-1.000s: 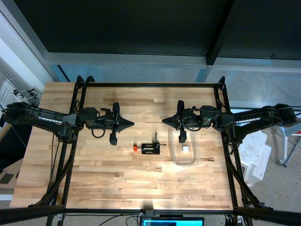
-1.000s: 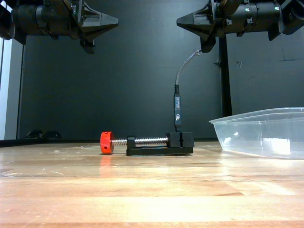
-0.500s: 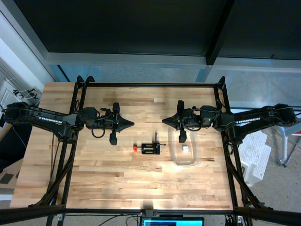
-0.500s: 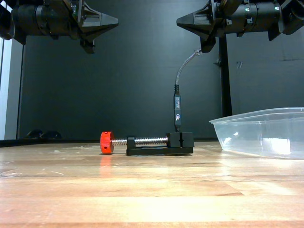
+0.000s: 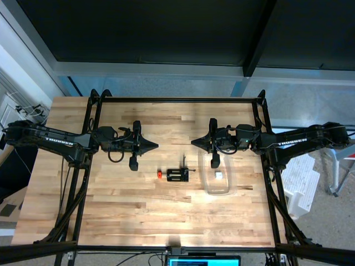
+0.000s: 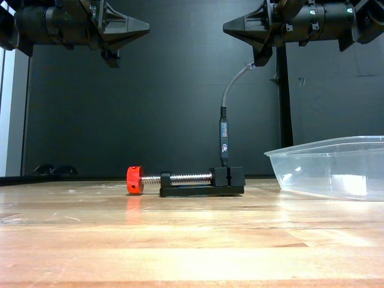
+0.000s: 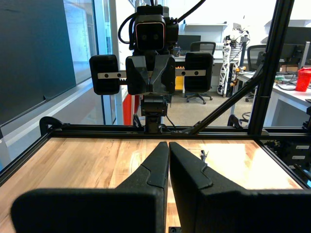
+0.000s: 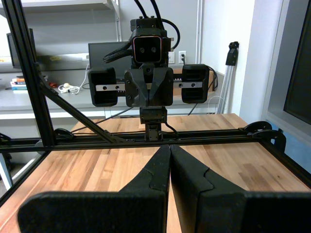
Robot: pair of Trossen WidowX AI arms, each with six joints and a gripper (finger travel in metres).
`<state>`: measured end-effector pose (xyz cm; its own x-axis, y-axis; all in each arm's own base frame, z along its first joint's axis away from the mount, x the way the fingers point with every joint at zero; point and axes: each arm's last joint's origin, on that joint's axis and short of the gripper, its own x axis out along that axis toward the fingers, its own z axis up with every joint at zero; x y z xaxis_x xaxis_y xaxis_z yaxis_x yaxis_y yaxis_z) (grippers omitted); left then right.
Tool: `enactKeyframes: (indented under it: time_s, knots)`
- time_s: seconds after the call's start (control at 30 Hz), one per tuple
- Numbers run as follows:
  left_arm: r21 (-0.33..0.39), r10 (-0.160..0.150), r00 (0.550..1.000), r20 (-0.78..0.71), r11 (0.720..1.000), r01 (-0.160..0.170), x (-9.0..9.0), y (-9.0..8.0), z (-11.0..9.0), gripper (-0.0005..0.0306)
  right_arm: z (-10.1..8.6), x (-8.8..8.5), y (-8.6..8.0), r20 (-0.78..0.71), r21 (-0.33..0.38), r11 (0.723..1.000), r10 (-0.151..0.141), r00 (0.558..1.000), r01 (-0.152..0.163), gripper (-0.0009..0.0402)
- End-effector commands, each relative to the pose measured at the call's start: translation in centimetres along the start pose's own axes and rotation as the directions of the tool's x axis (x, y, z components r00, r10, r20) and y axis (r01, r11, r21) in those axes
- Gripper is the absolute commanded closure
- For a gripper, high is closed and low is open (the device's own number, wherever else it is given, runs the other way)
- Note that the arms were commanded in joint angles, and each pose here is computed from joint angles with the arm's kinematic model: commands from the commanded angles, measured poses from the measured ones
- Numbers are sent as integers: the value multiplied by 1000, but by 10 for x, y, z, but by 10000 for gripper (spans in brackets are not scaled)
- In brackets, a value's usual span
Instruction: Pick the USB-C connector and install on taskboard
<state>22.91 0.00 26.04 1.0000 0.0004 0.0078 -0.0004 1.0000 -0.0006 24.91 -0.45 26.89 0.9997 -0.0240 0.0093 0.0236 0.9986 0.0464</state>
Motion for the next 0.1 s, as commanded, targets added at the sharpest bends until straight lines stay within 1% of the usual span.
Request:
enactKeyframes:
  time_s: [0.03, 0.1]
  knots:
    - [0, 0, 1000, 0, 1000, 0, 0, 0, 0, 300, 0, 0, 0, 0, 0, 1000, 0, 1000, 0, 393]
    - [0, 0, 1000, 0, 1000, 0, 0, 0, 0, 300, 0, 0, 0, 0, 0, 1000, 0, 1000, 0, 393]
